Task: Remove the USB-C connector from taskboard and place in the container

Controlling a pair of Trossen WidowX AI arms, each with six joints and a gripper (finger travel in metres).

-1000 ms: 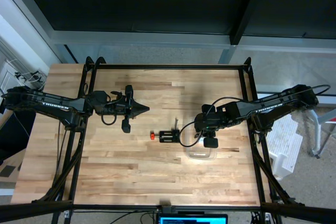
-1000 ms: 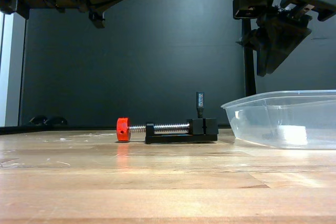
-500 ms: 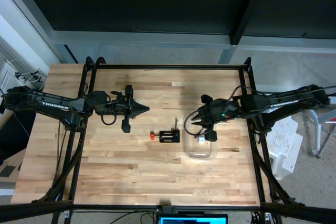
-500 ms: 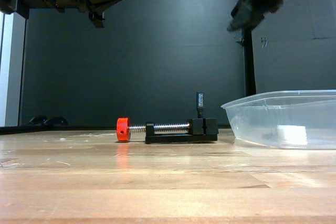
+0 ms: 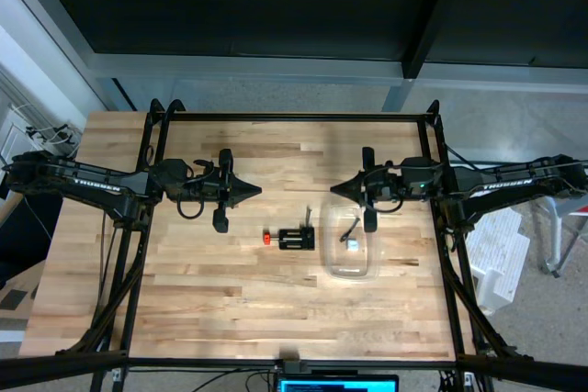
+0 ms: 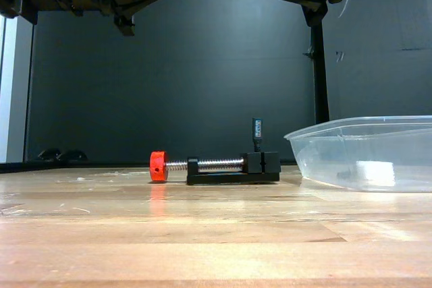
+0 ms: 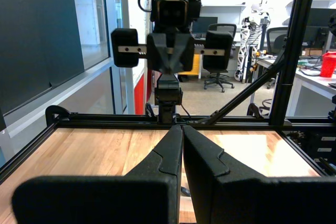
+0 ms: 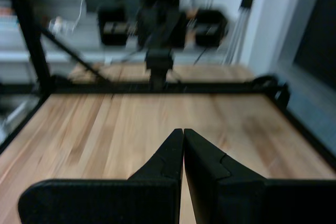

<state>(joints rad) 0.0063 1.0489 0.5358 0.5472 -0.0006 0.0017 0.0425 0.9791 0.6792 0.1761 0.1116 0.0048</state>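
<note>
Right gripper (image 5: 336, 188) was pinched together, empty, held high. USB-C connector (image 5: 349, 228) lay below, just behind its tip, in container (image 5: 327, 260). Left gripper (image 5: 255, 191) was also pinched together, tip facing it, with taskboard (image 5: 292, 238) below between them.

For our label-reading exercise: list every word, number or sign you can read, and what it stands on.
"TROSSEN": white, on the left arm, barely legible.
Too small to read: white lettering on the right arm.
No text on the left gripper, raised left of the taskboard, or the right gripper, raised by the container.
</note>
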